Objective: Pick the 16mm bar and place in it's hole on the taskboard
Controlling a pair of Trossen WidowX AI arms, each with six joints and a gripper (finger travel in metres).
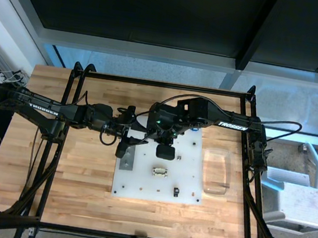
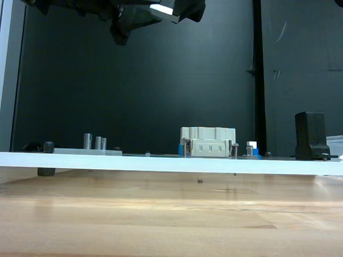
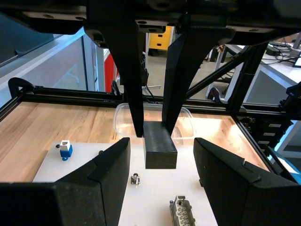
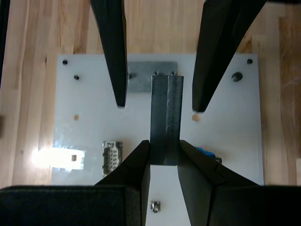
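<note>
The wooden counter (image 1: 77,202) carries the white taskboard (image 1: 138,184). Toward its near edge stands a small black block (image 2: 311,136). A little further in sits a pale multi-pin connector (image 2: 207,142), and to its left a grey metal plate (image 1: 125,163) with short pegs. A clear plastic tub (image 1: 216,173) lies just beside the board's right edge.

Further back, both arms meet over the board, well above it. The right tool (image 4: 162,143) is clamped narrowly on the 16mm bar (image 4: 167,108), a dark square-section piece. The bar hangs roughly level in the air, clear of the board and of any seat. The left tool (image 3: 161,141) faces it with its fingers (image 4: 115,56) spread wide, one on each side of the bar's free end and apart from it.
</note>
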